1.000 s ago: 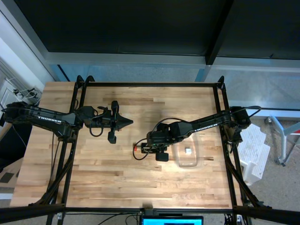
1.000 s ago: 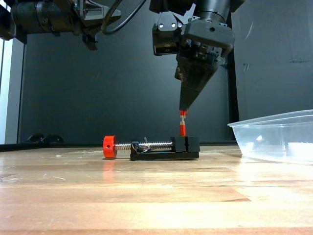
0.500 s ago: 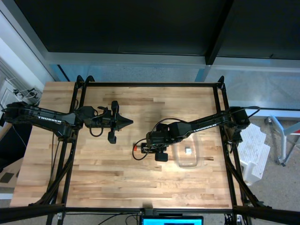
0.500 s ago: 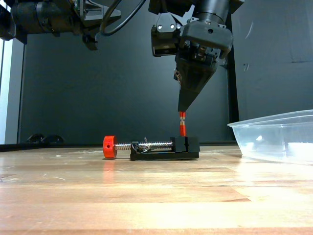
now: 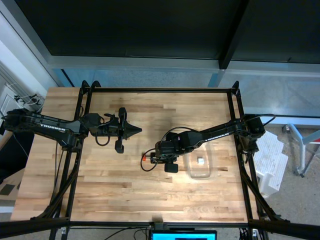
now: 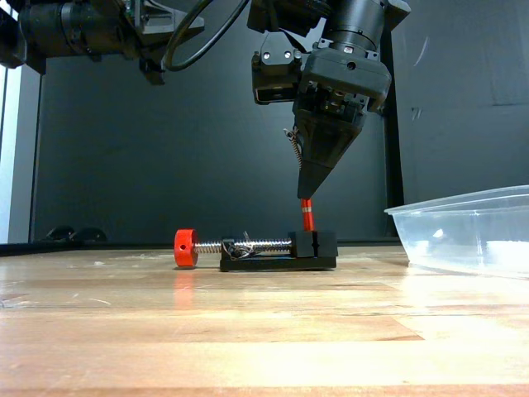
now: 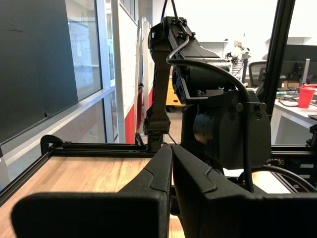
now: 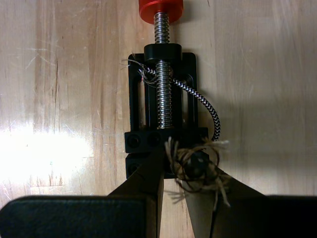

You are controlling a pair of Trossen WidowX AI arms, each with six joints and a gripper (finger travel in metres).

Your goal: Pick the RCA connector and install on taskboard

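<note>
1. The RCA connector (image 5: 200, 160) is seen in the high view as a tiny silvery-white piece, far smaller than either gripper. Its finer detail is too small to be made out.
2. It lies loose near the middle of a clear plastic tray (image 5: 200, 176) and is touched by neither gripper.
3. The tray is set on the wooden table (image 5: 100, 190) at 3 o'clock of the taskboard (image 6: 277, 252), near it but apart.
4. The taskboard is shown as a small black vise-like block. A silvery threaded screw (image 8: 163, 99) runs along its length, and in the low view a red-orange knob (image 6: 186, 248) sits at its 9 o'clock end.
5. A black-and-white braided wire (image 8: 193, 98) is looped out from the screw to 1 side of the block.
6. A slim red-orange pin (image 6: 307, 217) is stood upright on the block's 3 o'clock end.
7. The right gripper (image 6: 304, 192) is pointed down directly above that end. Its fingers are drawn to a point and closed on the pin's top.
8. Frayed strands (image 8: 198, 168) are seen tangled about 1 of its fingers.
9. The left gripper (image 5: 137, 130) is held above the table at 10 o'clock of the taskboard, well apart from it. It is pointed toward 3 o'clock, and its 2 fingers are pressed together along a thin seam.
</note>
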